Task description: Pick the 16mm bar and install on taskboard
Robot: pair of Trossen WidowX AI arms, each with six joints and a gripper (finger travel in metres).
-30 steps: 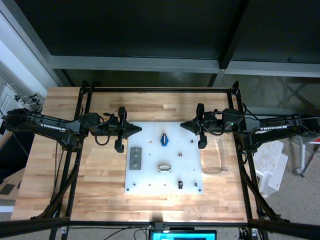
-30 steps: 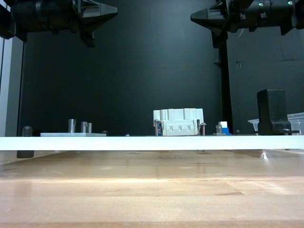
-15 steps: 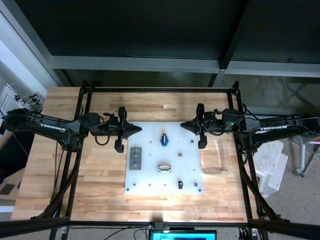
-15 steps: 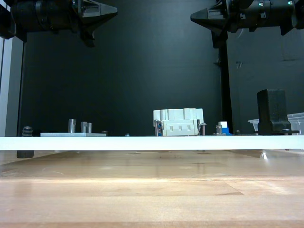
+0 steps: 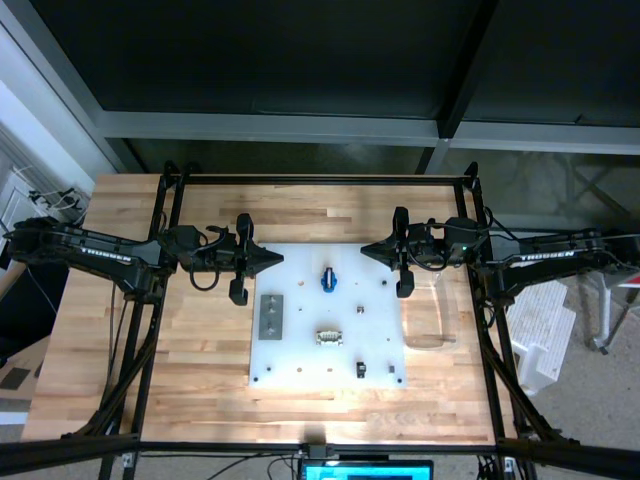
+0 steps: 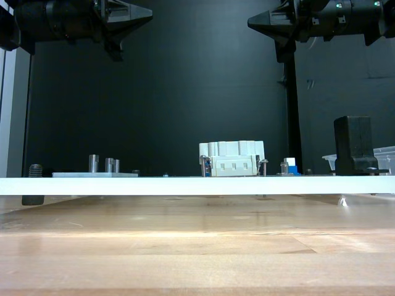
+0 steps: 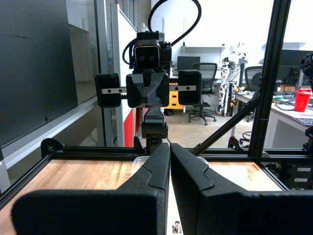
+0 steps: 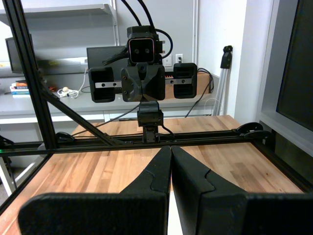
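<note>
Tabletop quiet: left claw and right claw hover pressed together above the board; bar unseen, maybe in the tray, so spread first.

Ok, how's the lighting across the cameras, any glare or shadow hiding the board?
High view: even light, no glare on the white taskboard. Low view: black backdrop, left gripper and right gripper dark silhouettes high over the board's sides; pale sheen on the near table. Both wrist views: backlit, shut fingers dark. 16mm bar: cannot tell where.

left gripper over taskboard far-left corner, right gripper over far-right corner
</note>
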